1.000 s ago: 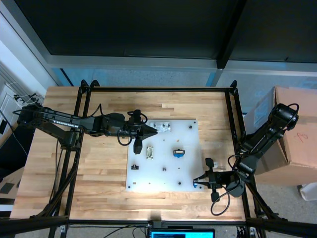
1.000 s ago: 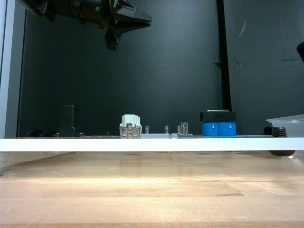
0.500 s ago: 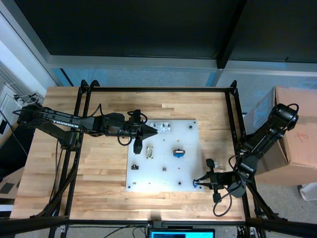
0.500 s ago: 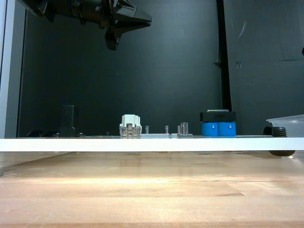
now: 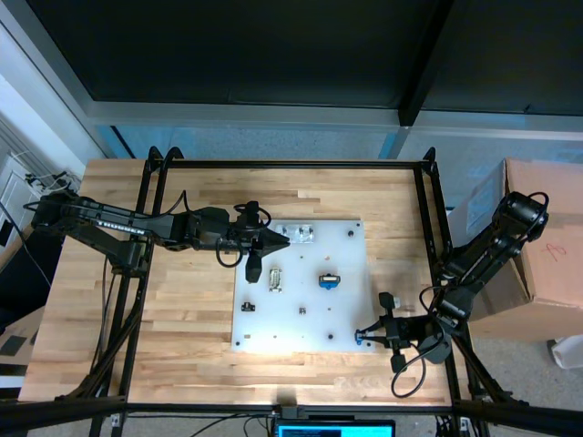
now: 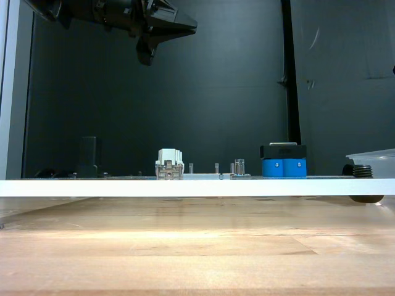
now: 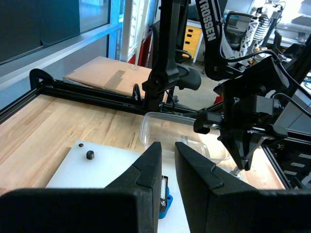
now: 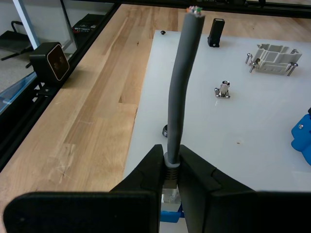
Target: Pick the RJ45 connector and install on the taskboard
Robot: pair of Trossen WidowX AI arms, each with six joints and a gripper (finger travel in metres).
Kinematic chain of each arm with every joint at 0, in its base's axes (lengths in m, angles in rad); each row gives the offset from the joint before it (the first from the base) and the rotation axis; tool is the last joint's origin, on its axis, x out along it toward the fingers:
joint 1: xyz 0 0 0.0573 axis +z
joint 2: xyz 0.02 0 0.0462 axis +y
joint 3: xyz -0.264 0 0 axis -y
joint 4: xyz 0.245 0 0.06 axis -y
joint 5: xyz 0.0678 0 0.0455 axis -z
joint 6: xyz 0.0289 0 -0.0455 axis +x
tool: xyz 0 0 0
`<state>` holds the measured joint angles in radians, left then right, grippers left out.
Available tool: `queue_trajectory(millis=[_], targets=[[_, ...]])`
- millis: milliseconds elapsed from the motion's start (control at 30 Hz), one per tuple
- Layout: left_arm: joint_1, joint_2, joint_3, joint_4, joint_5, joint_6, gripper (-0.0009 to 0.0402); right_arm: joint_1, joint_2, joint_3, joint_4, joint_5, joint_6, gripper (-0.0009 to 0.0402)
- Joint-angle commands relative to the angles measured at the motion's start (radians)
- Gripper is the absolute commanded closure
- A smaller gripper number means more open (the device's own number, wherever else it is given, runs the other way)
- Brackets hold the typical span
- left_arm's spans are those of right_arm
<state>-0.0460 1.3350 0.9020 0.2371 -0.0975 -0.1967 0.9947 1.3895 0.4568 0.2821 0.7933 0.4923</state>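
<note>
My right gripper (image 8: 169, 151) pinches the RJ45 connector (image 8: 169, 180) at the taskboard's (image 5: 310, 319) near right corner; if it twists in my grip, I judge it could jam. My left gripper (image 7: 167, 145), fingers (image 7: 148, 167) barely apart and empty, hovers over the board's far left.

Matt black on the left gripper (image 7: 167, 150) and the right gripper (image 8: 169, 154) alike. In the right one's grip, clear plastic for the RJ45 connector (image 8: 168, 187) and plain grey for its cable (image 8: 181, 82), with bright blue on a fitting (image 8: 170, 213) just under the plug. Ahead of that grip, flat white taskboard (image 8: 252, 126); beside it, pale honey table (image 8: 82, 111) with streaky wood grain.
</note>
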Motion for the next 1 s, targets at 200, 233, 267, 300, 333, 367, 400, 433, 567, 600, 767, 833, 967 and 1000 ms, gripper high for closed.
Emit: queue_trajectory(millis=[200, 233, 267, 300, 333, 367, 400, 433, 567, 600, 767, 833, 967, 1000], targets=[[0.000, 0.000, 0.000, 0.000, 0.000, 0.000, 0.0358, -0.002, 0.000, -0.003, 0.000, 0.000, -0.002, 0.0393], [0.000, 0.000, 0.000, 0.000, 0.000, 0.000, 0.0358, -0.004, 0.000, -0.003, 0.000, 0.000, -0.002, 0.0393], [0.000, 0.000, 0.000, 0.000, 0.000, 0.000, 0.0358, -0.006, 0.000, -0.003, 0.000, 0.000, -0.002, 0.0393], [0.000, 0.000, 0.000, 0.000, 0.000, 0.000, 0.0358, -0.007, 0.000, -0.003, 0.000, 0.000, -0.002, 0.0393], [0.000, 0.000, 0.000, 0.000, 0.000, 0.000, 0.0358, -0.007, 0.000, -0.003, 0.000, 0.000, -0.002, 0.0393], [0.000, 0.000, 0.000, 0.000, 0.000, 0.000, 0.0358, -0.007, 0.000, -0.003, 0.000, 0.000, -0.002, 0.0393], [0.000, 0.000, 0.000, 0.000, 0.000, 0.000, 0.0358, -0.007, 0.000, -0.003, 0.000, 0.000, -0.002, 0.0393], [0.000, 0.000, 0.000, 0.000, 0.000, 0.000, 0.0358, -0.007, 0.000, -0.003, 0.000, 0.000, -0.002, 0.0393], [0.000, 0.000, 0.000, 0.000, 0.000, 0.000, 0.0358, -0.009, 0.000, -0.003, 0.000, -0.001, -0.002, 0.0393], [0.000, 0.000, 0.000, 0.000, 0.000, 0.000, 0.0358, -0.009, 0.000, -0.003, 0.001, -0.002, -0.002, 0.0393], [0.000, 0.000, 0.000, 0.000, 0.000, 0.000, 0.0358, -0.008, 0.005, 0.002, 0.004, -0.009, -0.002, 0.0393], [0.000, 0.000, 0.000, 0.000, 0.000, 0.000, 0.0358, -0.009, 0.014, 0.002, 0.019, -0.011, -0.003, 0.0393], [0.000, 0.000, 0.000, 0.000, 0.000, 0.000, 0.0358, -0.009, 0.031, 0.002, 0.040, -0.019, -0.003, 0.0393], [0.000, 0.000, 0.000, 0.000, 0.000, 0.000, 0.0358, -0.009, 0.032, 0.002, 0.041, -0.019, -0.003, 0.0393]])
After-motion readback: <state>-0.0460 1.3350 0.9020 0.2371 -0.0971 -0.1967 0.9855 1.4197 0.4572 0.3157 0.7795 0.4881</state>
